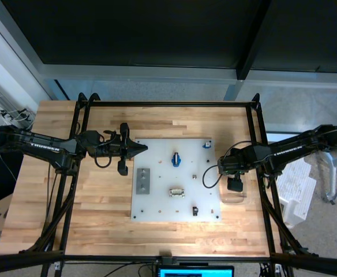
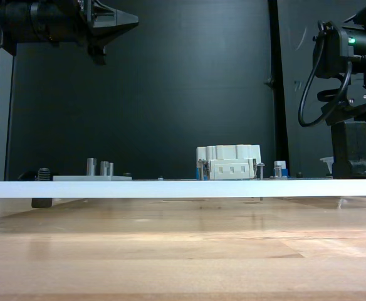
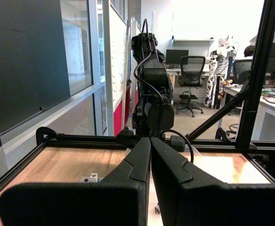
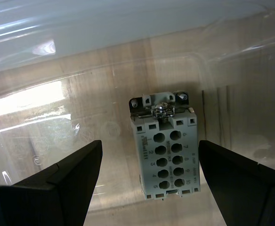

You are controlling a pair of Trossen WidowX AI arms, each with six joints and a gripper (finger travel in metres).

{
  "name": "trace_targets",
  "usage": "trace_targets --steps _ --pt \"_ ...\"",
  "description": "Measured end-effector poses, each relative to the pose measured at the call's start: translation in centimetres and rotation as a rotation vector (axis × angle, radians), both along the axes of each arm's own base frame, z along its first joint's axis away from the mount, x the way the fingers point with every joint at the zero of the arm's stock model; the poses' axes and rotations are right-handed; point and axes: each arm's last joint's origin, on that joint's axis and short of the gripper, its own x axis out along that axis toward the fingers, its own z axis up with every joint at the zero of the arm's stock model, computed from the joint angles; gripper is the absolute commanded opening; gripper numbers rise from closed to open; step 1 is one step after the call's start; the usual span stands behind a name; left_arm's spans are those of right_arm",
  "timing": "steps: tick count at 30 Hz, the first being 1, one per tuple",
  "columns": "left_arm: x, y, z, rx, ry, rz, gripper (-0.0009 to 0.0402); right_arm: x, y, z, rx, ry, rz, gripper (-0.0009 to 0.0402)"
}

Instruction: Pick the HAN10E connector and install on the hub

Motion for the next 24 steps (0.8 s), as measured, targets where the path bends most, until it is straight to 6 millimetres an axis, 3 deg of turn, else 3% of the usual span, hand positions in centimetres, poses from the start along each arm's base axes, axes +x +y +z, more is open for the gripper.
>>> trace_targets --steps 6,24 --pt "0.0 0.0 0.0 0.0 0.0 0.0 0.0 0.01 -0.02 -0.09 -0.002 -0.006 -0.006 0.0272" --pt "0.0 0.0 -0.01 0.0 0.0 0.0 0.0 0.0 -0.03 -0.12 -0.002 -0.006 -0.007 0.0125"
